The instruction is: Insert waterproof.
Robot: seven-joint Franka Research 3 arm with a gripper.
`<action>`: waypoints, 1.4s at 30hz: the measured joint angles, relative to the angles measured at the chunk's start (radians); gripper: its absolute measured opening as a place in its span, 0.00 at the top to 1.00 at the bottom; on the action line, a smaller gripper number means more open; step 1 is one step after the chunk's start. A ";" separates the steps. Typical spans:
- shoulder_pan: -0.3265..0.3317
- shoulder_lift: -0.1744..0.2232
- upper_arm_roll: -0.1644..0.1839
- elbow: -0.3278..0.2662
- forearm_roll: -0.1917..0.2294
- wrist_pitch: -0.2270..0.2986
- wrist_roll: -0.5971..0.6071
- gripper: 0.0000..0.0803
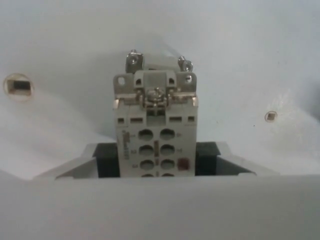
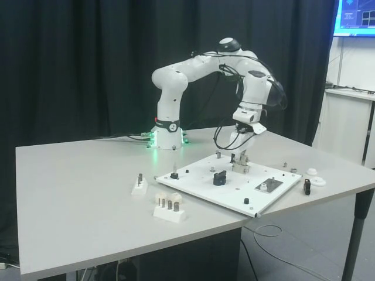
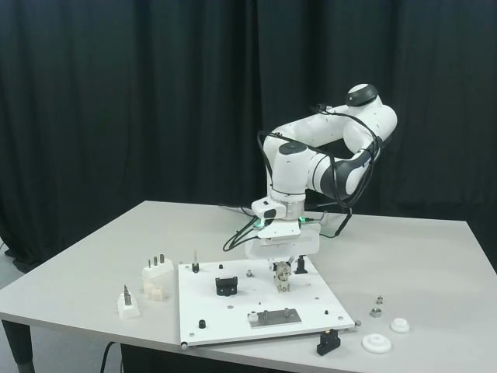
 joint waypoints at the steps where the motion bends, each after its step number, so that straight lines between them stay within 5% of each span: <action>1: 0.000 0.000 0.000 0.000 0.000 0.000 0.000 0.61; 42: -0.019 0.000 0.000 0.020 -0.011 -0.038 0.158 0.61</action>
